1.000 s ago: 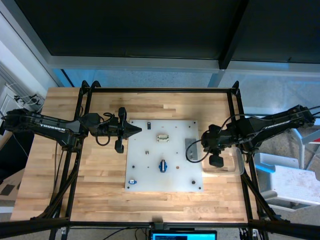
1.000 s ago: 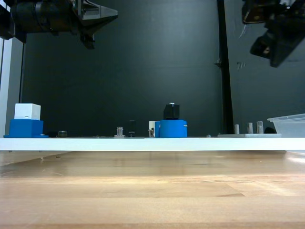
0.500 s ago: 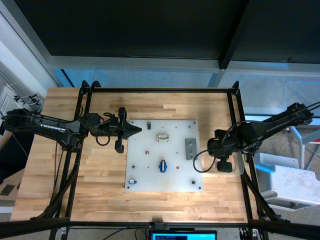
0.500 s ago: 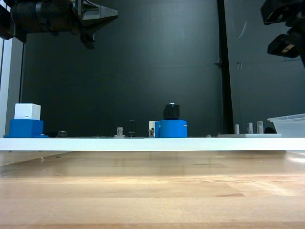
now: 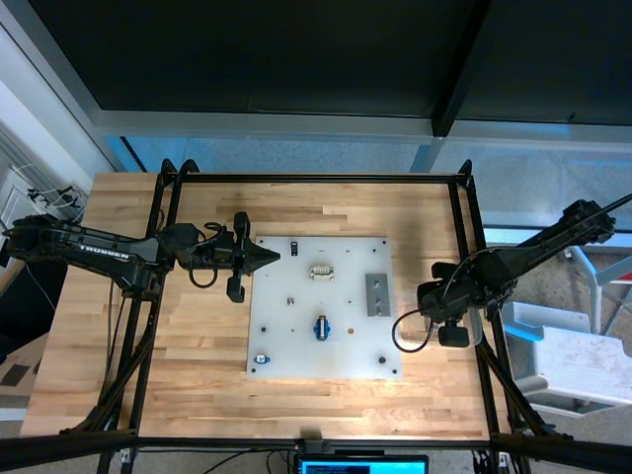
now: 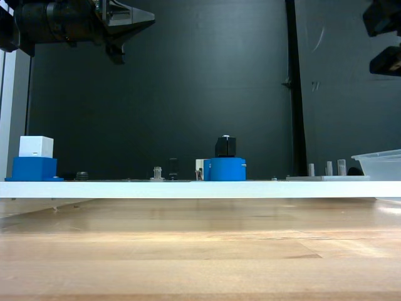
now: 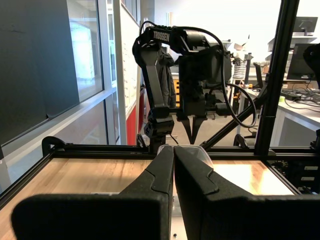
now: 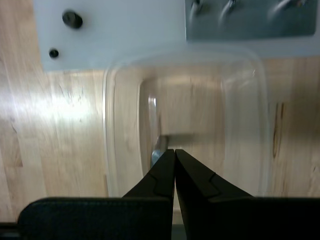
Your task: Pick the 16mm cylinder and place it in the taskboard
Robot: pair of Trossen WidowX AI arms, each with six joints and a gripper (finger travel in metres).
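The taskboard [image 5: 296,331] is a white square plate with a blue fitting [image 5: 321,327] at its centre and a grey block [image 5: 376,293] near its right edge. Right of it sits a clear bin [image 8: 106,125]. A small metal cylinder [image 8: 156,145] lies on the bin's floor, partly hidden by my fingertips. My right gripper [image 8: 174,151] hangs shut above that bin with nothing in it; from above it shows at the board's right edge [image 5: 432,299]. My left gripper [image 5: 272,255] hovers shut and empty over the board's left edge.
Three metal pins [image 6: 328,168] stand on the grey block. A white cube on a blue base [image 6: 35,158] sits at the board's near left corner. A black frame [image 5: 464,197] borders the wooden table [image 5: 148,365].
My right arm has swung from the board's right edge outward and toward the near side, over the clear bin. The left arm has not moved.
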